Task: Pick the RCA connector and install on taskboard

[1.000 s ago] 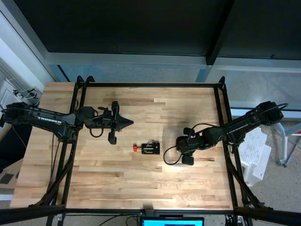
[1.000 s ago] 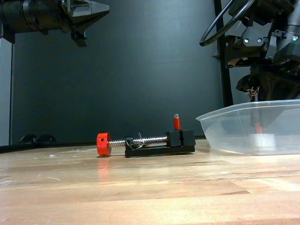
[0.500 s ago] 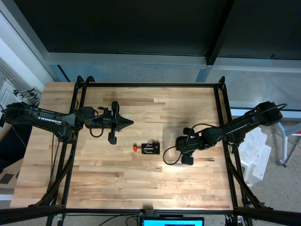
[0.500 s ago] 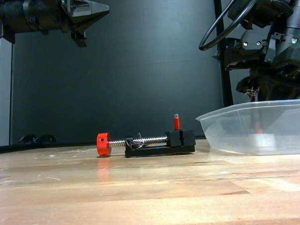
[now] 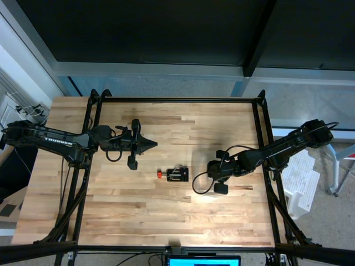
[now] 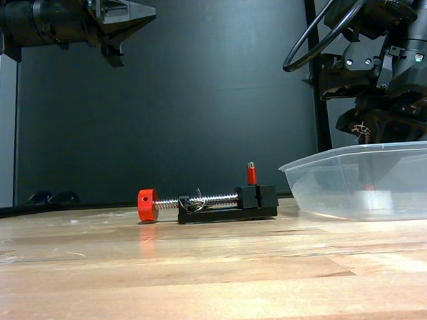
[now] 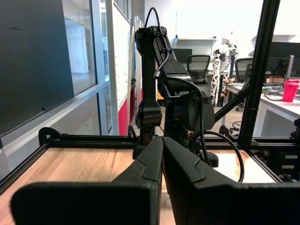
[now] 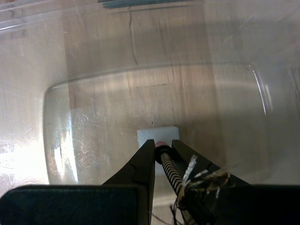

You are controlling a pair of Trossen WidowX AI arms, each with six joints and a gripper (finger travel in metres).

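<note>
My right gripper point(image 8: 159, 149) hangs over the clear plastic tray point(image 8: 61, 117), fingers pointing down and shut on the RCA connector point(image 8: 166, 164). The connector is a dark slender ribbed plug with a red tip and frayed wires at its back. The high view shows this gripper point(image 5: 215, 176) to the right of the taskboard point(image 5: 176, 175). The taskboard point(image 6: 226, 204) is a small black block with a red knob point(image 6: 147, 205), a spring and a red post. My left gripper point(image 5: 152, 144) is shut and empty, held high at the left point(image 6: 149, 14), far from the board.
A small white square piece point(image 8: 158, 134) lies on the tray floor directly under the connector's tip. In the low view the tray point(image 6: 363, 185) stands just right of the taskboard. A black frame rail point(image 5: 177, 100) runs around the wooden table.
My right gripper has risen a little, lifting the connector off the tray floor. The left arm and the taskboard have not moved.
</note>
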